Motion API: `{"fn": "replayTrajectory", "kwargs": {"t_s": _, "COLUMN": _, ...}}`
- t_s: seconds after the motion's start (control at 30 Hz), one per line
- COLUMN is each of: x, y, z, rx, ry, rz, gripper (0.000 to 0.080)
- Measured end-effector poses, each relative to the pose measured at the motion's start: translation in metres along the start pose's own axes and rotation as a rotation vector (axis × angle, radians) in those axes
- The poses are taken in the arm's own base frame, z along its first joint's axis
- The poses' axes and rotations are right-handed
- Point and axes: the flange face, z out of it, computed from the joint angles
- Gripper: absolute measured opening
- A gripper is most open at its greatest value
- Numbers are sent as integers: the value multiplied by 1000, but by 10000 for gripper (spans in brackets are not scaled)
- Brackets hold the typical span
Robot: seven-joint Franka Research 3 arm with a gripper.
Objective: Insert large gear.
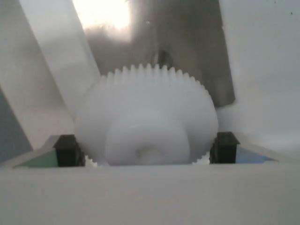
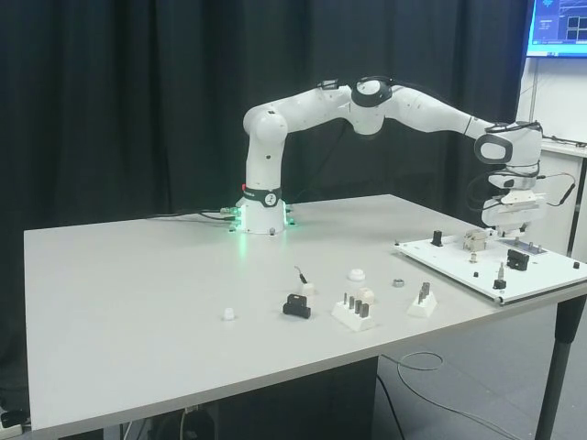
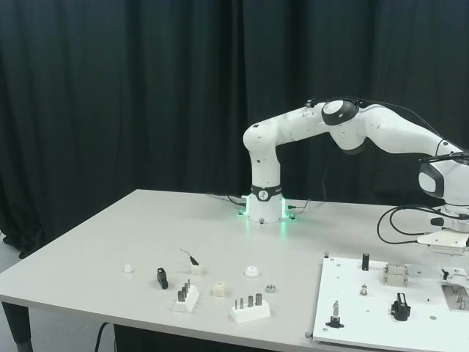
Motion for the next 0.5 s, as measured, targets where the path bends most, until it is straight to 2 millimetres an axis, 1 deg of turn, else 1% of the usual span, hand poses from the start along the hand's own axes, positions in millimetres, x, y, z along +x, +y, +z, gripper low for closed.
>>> {"fn": "replayTrajectory", "kwargs": {"t_s": 0.5, "x": 11, "y": -6, "z": -6, "rx": 13, "ry": 15, "rz": 6, "gripper": 588}}
